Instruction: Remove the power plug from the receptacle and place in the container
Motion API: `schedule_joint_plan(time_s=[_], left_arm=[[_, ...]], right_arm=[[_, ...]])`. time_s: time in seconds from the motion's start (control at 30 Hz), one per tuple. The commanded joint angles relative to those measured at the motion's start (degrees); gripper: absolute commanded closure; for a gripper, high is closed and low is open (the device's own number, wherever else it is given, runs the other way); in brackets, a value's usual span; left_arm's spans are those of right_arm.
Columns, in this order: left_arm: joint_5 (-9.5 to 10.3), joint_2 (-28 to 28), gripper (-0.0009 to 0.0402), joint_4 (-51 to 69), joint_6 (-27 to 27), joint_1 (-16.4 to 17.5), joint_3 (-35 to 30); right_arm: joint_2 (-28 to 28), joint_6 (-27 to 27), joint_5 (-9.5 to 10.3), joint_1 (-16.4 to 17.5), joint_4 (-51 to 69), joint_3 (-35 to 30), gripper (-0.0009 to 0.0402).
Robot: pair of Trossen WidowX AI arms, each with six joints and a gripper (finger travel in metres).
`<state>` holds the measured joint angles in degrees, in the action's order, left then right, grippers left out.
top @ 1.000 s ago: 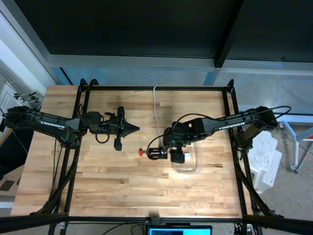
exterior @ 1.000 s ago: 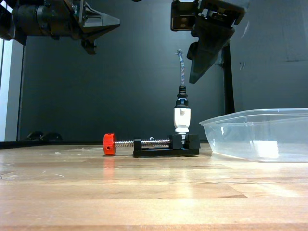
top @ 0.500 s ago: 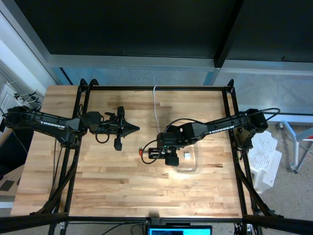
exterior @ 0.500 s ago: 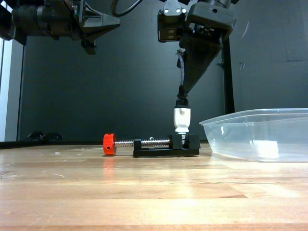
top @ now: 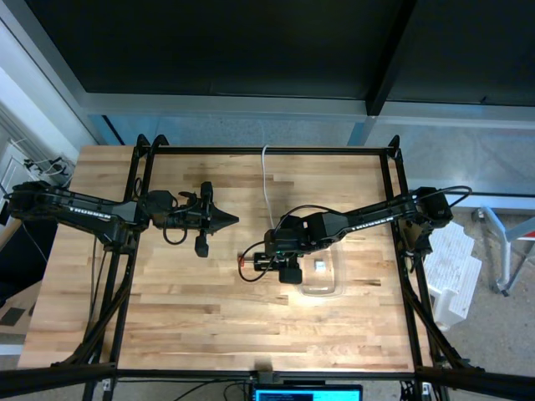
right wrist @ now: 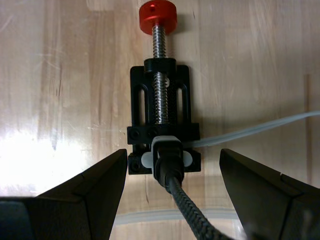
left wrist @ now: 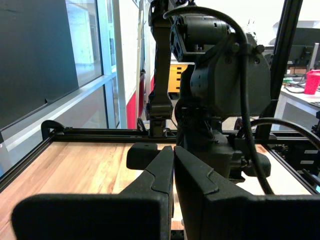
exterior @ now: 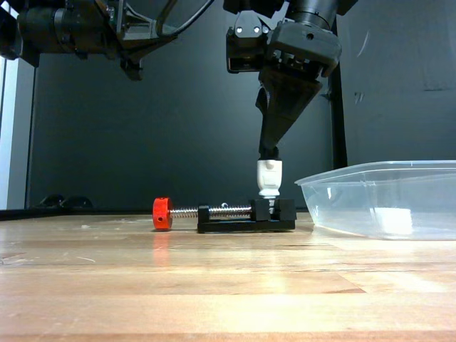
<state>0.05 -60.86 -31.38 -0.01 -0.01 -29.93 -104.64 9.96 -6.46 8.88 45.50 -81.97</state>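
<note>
At the middle of the wooden surface [top: 167, 292], the power plug [right wrist: 167, 159] stands seated in the white receptacle [exterior: 268, 177]. Its long axis is vertical and its braided tail rises upward. A black vise [right wrist: 159, 100] with a red knob [right wrist: 158, 16] clamps the receptacle. The right end effector [right wrist: 172, 152] hangs directly above, released, with its fingers spread to either side of the plug. The container [exterior: 385, 199] lies just beside the vise. The left end effector [left wrist: 173, 165] is clenched, raised over the surface's left half.

From above, right hand [top: 282, 261] covers plug [right wrist: 167, 161] and socket [exterior: 268, 177]. Wrist views: plug wire [right wrist: 192, 223], tray rim [right wrist: 135, 218], left hand [left wrist: 173, 150] cut by edge.
</note>
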Motion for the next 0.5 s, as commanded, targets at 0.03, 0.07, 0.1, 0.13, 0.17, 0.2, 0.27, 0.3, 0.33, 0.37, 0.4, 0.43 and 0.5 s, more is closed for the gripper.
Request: schedule_joint_plan(time_s=[0.03,0.07,0.1,0.13,0.17,0.2,0.27,0.3,0.33,0.37,0.4,0.43,0.5], left_arm=[[-0.02,0.0,0.0393,0.0,0.0,0.0,-0.02],[0.0,0.0,0.0393,0.0,0.0,0.0,-0.02],[-0.02,0.0,0.0393,0.0,0.0,0.02,-0.02],[-0.02,0.0,0.0393,0.0,0.0,0.02,-0.02],[-0.02,0.0,0.0393,0.0,0.0,0.0,-0.02],[-0.02,0.0,0.0393,0.0,0.0,0.0,-0.02],[-0.02,0.0,0.0393,0.0,0.0,0.02,-0.02],[-0.02,0.0,0.0393,0.0,0.0,0.02,-0.02],[-0.02,0.0,0.0393,0.0,0.0,0.0,-0.02],[-0.02,0.0,0.0393,0.02,0.0,0.0,-0.02],[-0.02,0.0,0.0393,0.0,0.0,0.0,-0.02],[-0.02,0.0,0.0393,0.0,0.0,0.02,-0.02],[-0.02,0.0,0.0393,0.0,0.0,0.0,-0.02]], right_arm=[[0.04,-0.2,-0.07,0.0,-0.02,0.15,0.0135],[0.04,-0.2,-0.04,0.0,0.0,0.17,0.0135],[0.04,-0.35,-0.04,0.0,0.0,0.2,0.0135],[0.04,-0.39,-0.07,0.0,0.0,0.22,0.0135],[-0.13,-0.39,-0.07,0.02,-0.07,0.22,0.0135],[-0.28,-0.39,-0.04,0.0,-0.17,0.22,0.0135],[-0.26,-0.39,-0.02,0.02,-0.15,0.22,0.0135],[-0.26,-0.44,-0.02,0.0,-0.17,0.24,0.0135],[-0.59,-0.48,-0.04,0.0,-0.33,0.26,0.0135],[-0.83,-0.46,-0.02,0.02,-0.52,0.26,0.0135],[-0.79,-0.39,-0.02,0.0,-0.66,0.26,0.0135],[-0.79,-0.42,0.0,0.02,-0.68,0.26,0.0136],[-0.96,-0.46,-0.02,0.02,-0.79,0.33,0.0144]])
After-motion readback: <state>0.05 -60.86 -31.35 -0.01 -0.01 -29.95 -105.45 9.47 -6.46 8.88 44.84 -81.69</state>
